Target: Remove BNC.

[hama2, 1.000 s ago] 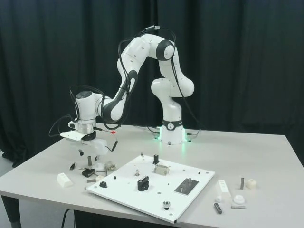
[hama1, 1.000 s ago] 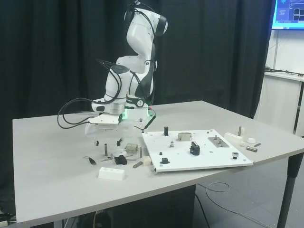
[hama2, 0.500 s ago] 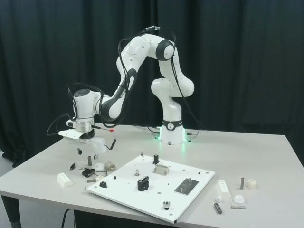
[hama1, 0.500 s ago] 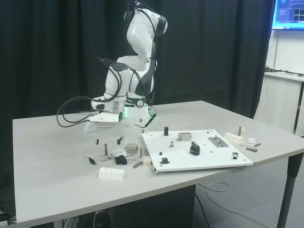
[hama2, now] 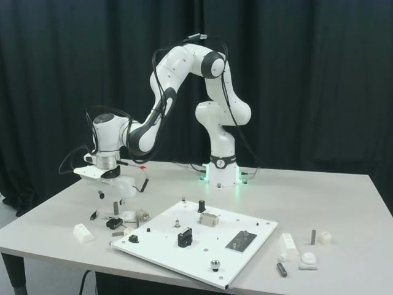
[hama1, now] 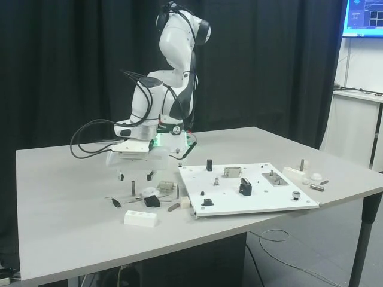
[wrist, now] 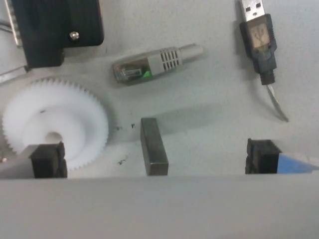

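Fingers (wrist: 48, 160) open, empty, above table (hama1: 60, 197).

This is a robotics lab or test cell. A white arm (hama2: 184, 92) is bolted near the back edge of a grey table (hama2: 344, 203), and black curtains (hama2: 307, 74) close off the space behind it. A white assembly board (hama2: 196, 239) near the front edge carries small fixtures, with loose connectors and a white gear (wrist: 55, 122) beside it. A monitor (hama1: 363, 18) hangs in the room's upper corner above a white cabinet (hama1: 353, 125).
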Robot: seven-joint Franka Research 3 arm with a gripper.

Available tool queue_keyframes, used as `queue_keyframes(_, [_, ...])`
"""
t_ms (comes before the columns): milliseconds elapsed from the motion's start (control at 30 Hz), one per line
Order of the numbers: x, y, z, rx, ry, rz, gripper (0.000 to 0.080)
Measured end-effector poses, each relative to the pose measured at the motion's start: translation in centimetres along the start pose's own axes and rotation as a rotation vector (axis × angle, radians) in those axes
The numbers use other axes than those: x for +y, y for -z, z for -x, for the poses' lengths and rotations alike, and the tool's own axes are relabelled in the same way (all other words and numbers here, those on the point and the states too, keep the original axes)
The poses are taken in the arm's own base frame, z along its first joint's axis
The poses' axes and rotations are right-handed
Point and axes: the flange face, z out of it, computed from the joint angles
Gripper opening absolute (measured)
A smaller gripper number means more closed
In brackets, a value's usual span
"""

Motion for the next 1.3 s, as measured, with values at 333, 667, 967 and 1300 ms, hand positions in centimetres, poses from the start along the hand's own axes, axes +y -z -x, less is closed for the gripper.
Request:
queue_keyframes(333, [-0.4,0.9,-0.3,-0.016,0.001,-0.002,0.0800])
queue_keyframes(667, [-1.5,3.4,0.1,-0.070,-0.012,-0.047,0.0800])
queue_keyframes(967, [-3.4,6.8,1.7,-0.112,-0.035,-0.092,0.0800])
queue_keyframes(1300, [-6.5,10.6,4.2,-0.129,-0.176,-0.121,0.0800])
